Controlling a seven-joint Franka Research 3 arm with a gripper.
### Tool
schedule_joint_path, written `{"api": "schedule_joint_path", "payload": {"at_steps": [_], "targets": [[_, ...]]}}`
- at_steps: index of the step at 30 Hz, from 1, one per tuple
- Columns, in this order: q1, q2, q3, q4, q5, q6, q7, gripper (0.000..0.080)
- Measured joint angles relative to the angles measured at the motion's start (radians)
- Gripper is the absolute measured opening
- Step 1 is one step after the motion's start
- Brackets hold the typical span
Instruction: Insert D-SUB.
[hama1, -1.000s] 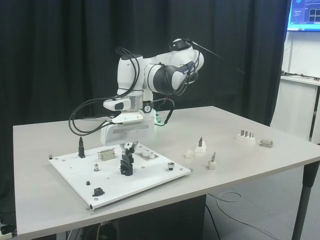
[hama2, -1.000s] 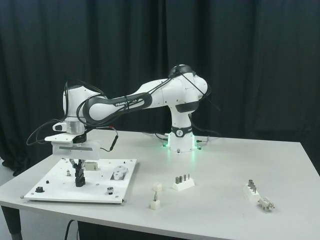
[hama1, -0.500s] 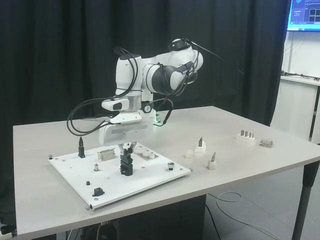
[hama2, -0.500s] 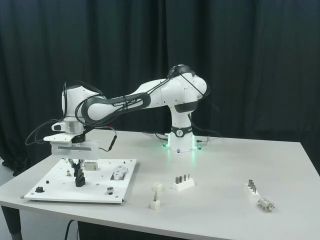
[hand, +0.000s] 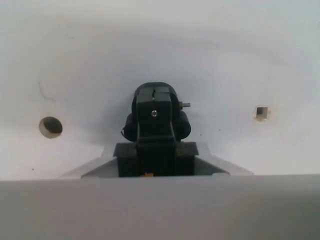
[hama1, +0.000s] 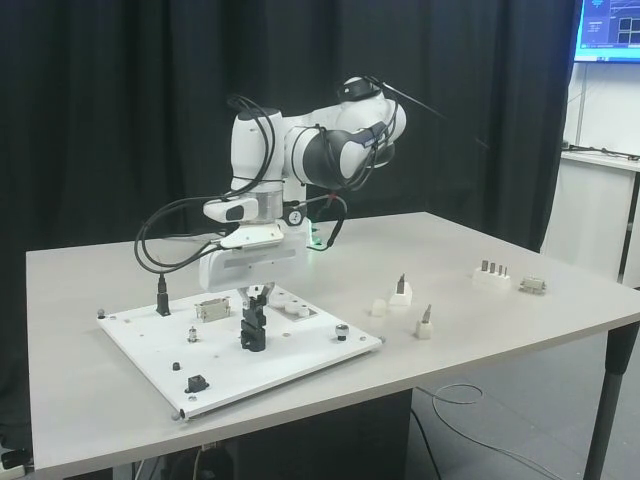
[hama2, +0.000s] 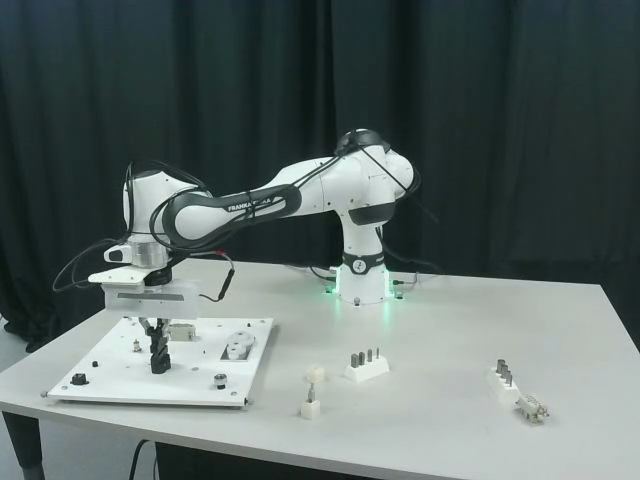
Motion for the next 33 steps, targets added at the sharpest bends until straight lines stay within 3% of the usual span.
{"api": "schedule_joint_path", "payload": {"at_steps": [33], "targets": [[-0.005, -0.001, 0.001, -0.003, -0.012, -0.005, 0.029, 0.0147]]}}
